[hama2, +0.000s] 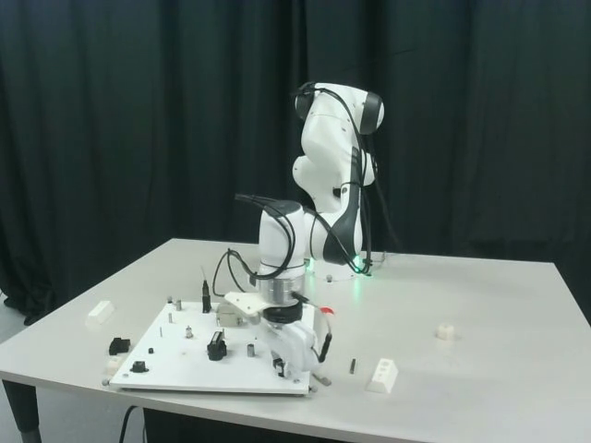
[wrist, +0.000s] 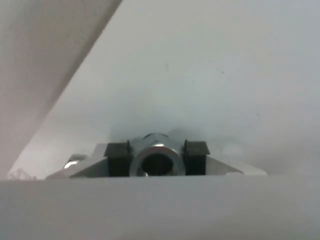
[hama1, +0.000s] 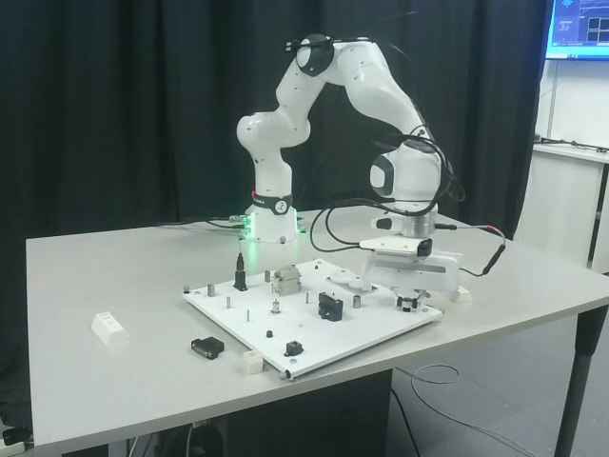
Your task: Remove bolt 4.
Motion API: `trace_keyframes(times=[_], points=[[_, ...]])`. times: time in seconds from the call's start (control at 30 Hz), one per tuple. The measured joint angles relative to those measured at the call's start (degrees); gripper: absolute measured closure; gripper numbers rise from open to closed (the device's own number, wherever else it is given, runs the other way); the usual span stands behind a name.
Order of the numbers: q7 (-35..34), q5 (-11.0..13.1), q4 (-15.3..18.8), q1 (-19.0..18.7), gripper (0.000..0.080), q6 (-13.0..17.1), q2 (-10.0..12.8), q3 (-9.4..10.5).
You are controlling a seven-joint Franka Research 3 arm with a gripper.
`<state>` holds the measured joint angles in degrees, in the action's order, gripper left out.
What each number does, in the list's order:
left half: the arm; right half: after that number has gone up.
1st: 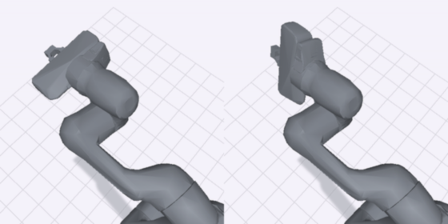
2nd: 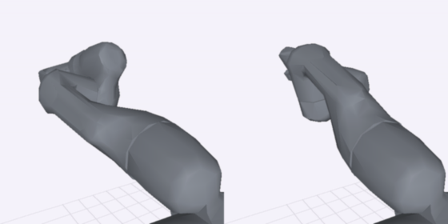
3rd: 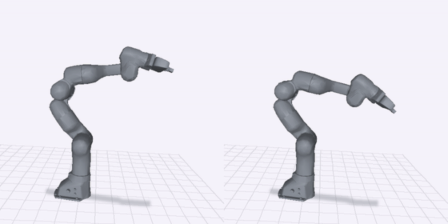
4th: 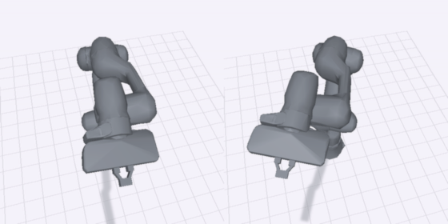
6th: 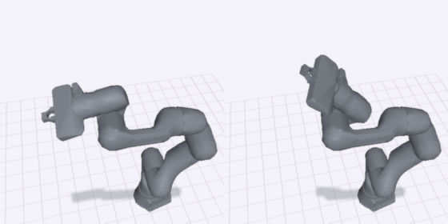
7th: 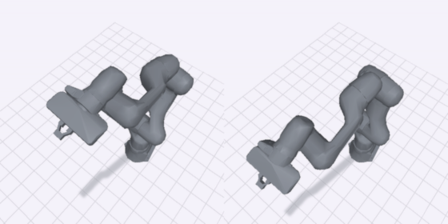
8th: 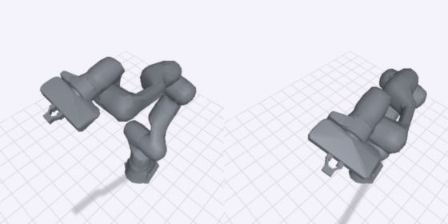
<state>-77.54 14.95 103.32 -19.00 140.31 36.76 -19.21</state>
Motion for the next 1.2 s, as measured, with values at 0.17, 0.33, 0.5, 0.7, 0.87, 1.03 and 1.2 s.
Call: trace_keyframes(times=[0.17,0.33,0.5,0.7,0.87,1.03,1.2], points=[[4.71,0.0,0.0,0.0,0.0574,0.08,0.0,0.01],[9.82,-0.12,0.02,0.0,0.0574,0.12,-0.03,0.02],[16.72,-0.54,0.06,-0.01,0.0574,0.12,-0.07,0.09],[23.39,-0.65,0.15,-0.01,0.0574,0.13,-0.11,0.09],[28.41,-0.7,0.19,-0.01,0.0574,0.13,-0.13,0.09],[34.42,-0.7,0.24,-0.01,0.0574,0.13,-0.18,0.09],[38.52,-0.7,0.34,-0.01,0.0574,0.12,-0.28,0.09]])
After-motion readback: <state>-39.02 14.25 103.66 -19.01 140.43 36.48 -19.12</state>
